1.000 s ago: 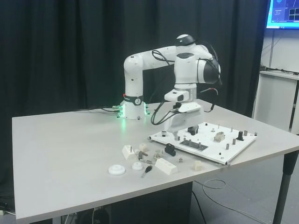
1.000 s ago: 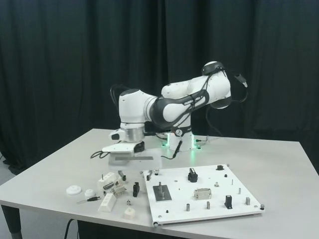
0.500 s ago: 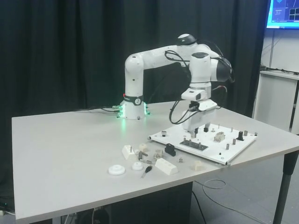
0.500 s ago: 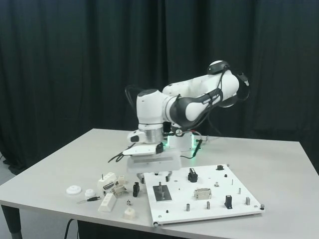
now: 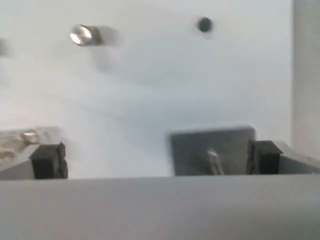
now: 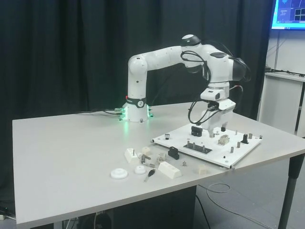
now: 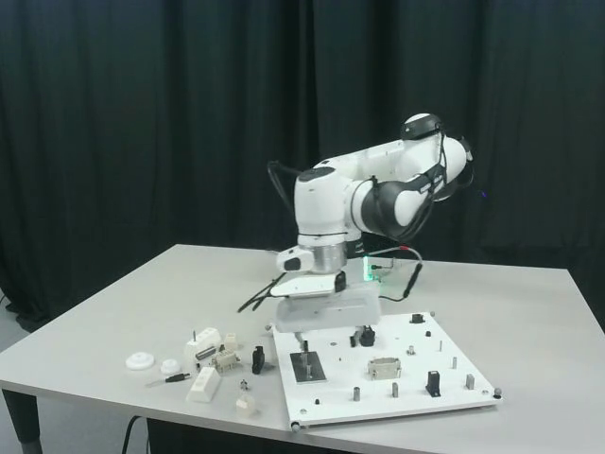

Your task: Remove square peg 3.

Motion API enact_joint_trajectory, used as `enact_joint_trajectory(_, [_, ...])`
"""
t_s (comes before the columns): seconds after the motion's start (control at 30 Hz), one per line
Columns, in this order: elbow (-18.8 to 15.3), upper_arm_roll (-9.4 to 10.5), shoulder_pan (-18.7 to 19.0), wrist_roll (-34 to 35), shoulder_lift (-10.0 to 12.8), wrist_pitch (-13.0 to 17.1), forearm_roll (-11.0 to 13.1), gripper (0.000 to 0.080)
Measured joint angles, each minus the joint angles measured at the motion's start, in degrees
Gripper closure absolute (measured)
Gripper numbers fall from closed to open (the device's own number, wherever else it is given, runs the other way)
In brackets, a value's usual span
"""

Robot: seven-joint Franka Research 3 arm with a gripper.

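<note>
The white Franka arm reaches over the white board (image 7: 416,402) at the near end of the grey table (image 7: 142,312), its gripper (image 7: 324,333) hanging low above the board with fingers pointing down, spread wide and holding nothing; in the wrist view the two black fingertips (image 5: 47,161) stand far apart over bare board. No marking on the board shows which peg is square peg 3. The likeliest candidate, judged from where the gripper sits, is the slim peg (image 7: 304,357) standing on the grey plate (image 7: 310,371) at the board's left end as the second room camera sees it. That peg stands upright, its long axis vertical and its top pointing up toward the hand. It lies just below the gripper and a little toward the board's front edge. The wrist view puts the peg (image 5: 214,162) between the fingertips but much nearer one than the other, so the hand probably has to shift sideways to centre it before descending and closing. Loose parts (image 7: 203,364) lie on the table beside the board, well apart from the gripper.
</note>
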Motion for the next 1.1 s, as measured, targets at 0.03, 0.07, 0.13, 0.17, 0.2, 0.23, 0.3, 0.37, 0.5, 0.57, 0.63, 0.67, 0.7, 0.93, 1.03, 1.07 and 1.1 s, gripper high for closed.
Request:
enact_joint_trajectory(0.03, [0.29, 0.07, 0.19, 0.34, 0.00, 0.00, -0.09, 0.0003])
enact_joint_trajectory(0.07, [0.63, 0.17, 0.36, 0.72, 0.00, 0.00, -0.18, 0.0003])
enact_joint_trajectory(0.13, [1.37, 0.39, 0.65, 1.64, 0.00, 0.00, -0.46, 0.0003])
enact_joint_trajectory(0.17, [1.76, 0.53, 0.75, 2.17, 0.00, 0.00, -0.65, 0.0003])
enact_joint_trajectory(0.2, [2.16, 0.67, 0.81, 2.62, 0.00, 0.01, -0.84, 0.0003])
enact_joint_trajectory(0.23, [2.66, 0.86, 0.88, 3.09, 0.01, 0.05, -1.05, 0.0003])
enact_joint_trajectory(0.3, [3.61, 1.23, 0.91, 3.89, 0.01, 0.16, -1.44, 0.0003])
enact_joint_trajectory(0.37, [4.55, 1.61, 0.90, 4.60, 0.01, 0.39, -1.87, 0.0003])
enact_joint_trajectory(0.5, [6.23, 2.35, 0.83, 6.27, 0.02, 0.76, -2.86, 0.0003])
enact_joint_trajectory(0.57, [6.98, 2.69, 0.79, 7.12, 0.02, 0.86, -3.42, 0.0003])
enact_joint_trajectory(0.63, [7.69, 3.00, 0.73, 7.71, 0.02, 0.90, -3.86, 0.0003])
enact_joint_trajectory(0.67, [8.02, 3.16, 0.69, 7.97, 0.02, 0.90, -4.06, 0.0003])
enact_joint_trajectory(0.7, [8.31, 3.31, 0.67, 8.21, 0.02, 0.90, -4.23, 0.0003])
enact_joint_trajectory(0.93, [9.87, 4.51, 0.61, 9.57, 0.02, 0.90, -4.75, 0.0003])
enact_joint_trajectory(1.03, [10.41, 5.04, 0.60, 10.48, 0.02, 0.90, -4.92, 0.0003])
enact_joint_trajectory(1.07, [10.57, 5.20, 0.60, 10.82, 0.02, 0.90, -4.98, 0.0003])
enact_joint_trajectory(1.1, [10.76, 5.38, 0.60, 11.22, 0.02, 0.90, -5.05, 0.0003])
